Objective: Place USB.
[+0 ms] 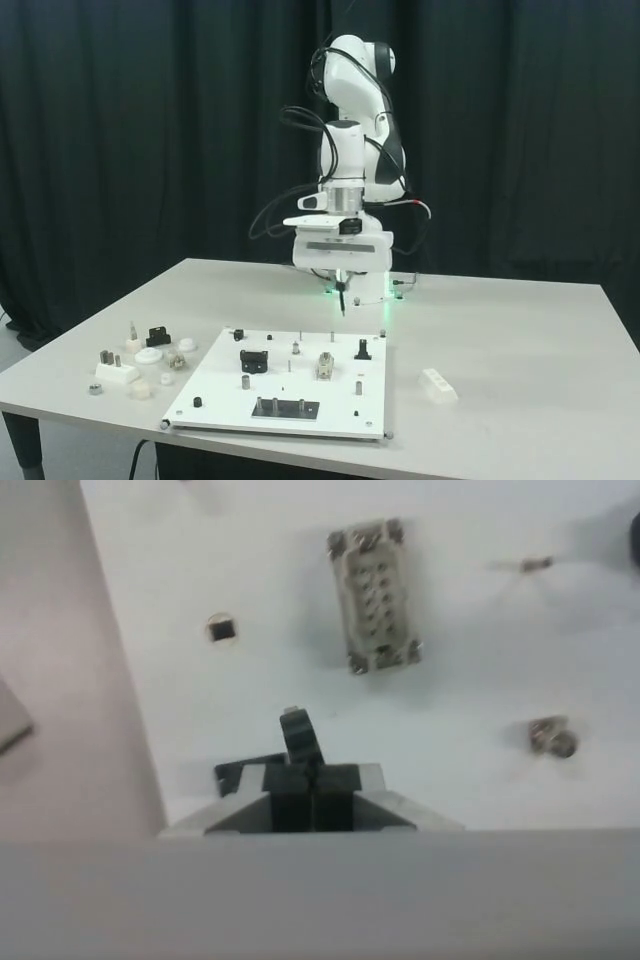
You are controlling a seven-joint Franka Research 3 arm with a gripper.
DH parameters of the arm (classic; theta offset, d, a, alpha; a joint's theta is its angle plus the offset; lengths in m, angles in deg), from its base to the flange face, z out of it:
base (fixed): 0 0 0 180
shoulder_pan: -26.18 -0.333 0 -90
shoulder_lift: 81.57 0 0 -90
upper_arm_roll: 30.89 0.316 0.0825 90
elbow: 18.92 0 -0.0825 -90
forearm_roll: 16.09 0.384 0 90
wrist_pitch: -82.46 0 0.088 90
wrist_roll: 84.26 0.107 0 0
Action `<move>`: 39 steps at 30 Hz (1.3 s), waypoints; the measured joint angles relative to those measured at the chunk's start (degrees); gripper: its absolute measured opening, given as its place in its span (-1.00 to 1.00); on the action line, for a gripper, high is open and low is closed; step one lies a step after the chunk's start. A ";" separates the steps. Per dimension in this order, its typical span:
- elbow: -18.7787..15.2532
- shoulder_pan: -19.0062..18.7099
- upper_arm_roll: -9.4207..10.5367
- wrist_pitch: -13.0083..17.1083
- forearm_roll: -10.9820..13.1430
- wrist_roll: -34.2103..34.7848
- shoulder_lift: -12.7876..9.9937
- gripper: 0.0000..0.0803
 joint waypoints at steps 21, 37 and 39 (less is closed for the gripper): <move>2.45 7.81 0.01 3.73 -1.60 -30.38 -1.64 -0.98; 7.00 14.10 0.00 5.37 -1.38 -46.62 -5.51 -0.98; 7.67 14.64 0.00 5.47 -1.29 -49.61 -6.21 -0.98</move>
